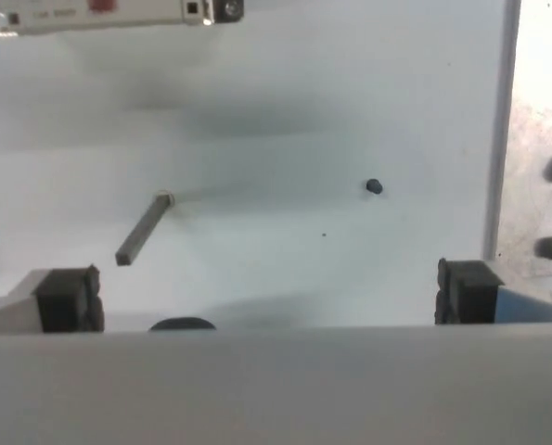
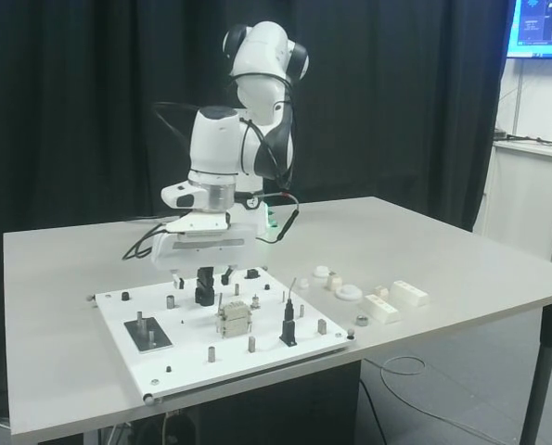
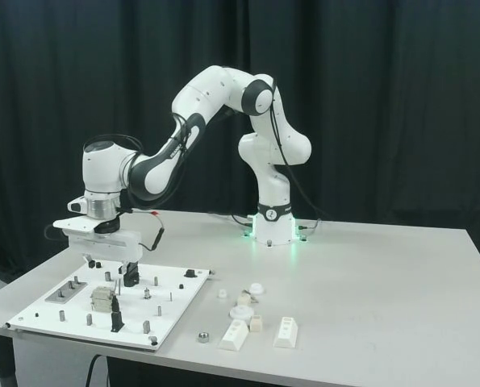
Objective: Insert square peg 1.
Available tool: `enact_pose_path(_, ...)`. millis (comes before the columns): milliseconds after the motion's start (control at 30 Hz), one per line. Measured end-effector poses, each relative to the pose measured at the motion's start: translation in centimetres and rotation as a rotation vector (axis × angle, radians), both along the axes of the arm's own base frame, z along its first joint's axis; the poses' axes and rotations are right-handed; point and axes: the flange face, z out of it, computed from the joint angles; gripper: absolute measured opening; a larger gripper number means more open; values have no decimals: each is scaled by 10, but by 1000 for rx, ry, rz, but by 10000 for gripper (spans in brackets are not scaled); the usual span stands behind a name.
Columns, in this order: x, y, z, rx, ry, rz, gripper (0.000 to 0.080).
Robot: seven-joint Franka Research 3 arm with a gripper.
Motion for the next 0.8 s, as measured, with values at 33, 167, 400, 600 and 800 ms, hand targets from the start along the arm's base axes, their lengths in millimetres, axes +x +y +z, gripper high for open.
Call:
enact_pose_path(33, 0, 0, 0, 0, 0, -1, 800)
enact_pose_path(167, -1, -1, -1, 2, 1, -4, 800)
enact_pose_path(400, -1, -1, -3, 3, 0, -6, 800)
enact_pose_path(600, 0, -1, -3, 0, -5, -6, 800)
enact_pose_path(800, 1, -2, -3, -4, -9, -5, 800)
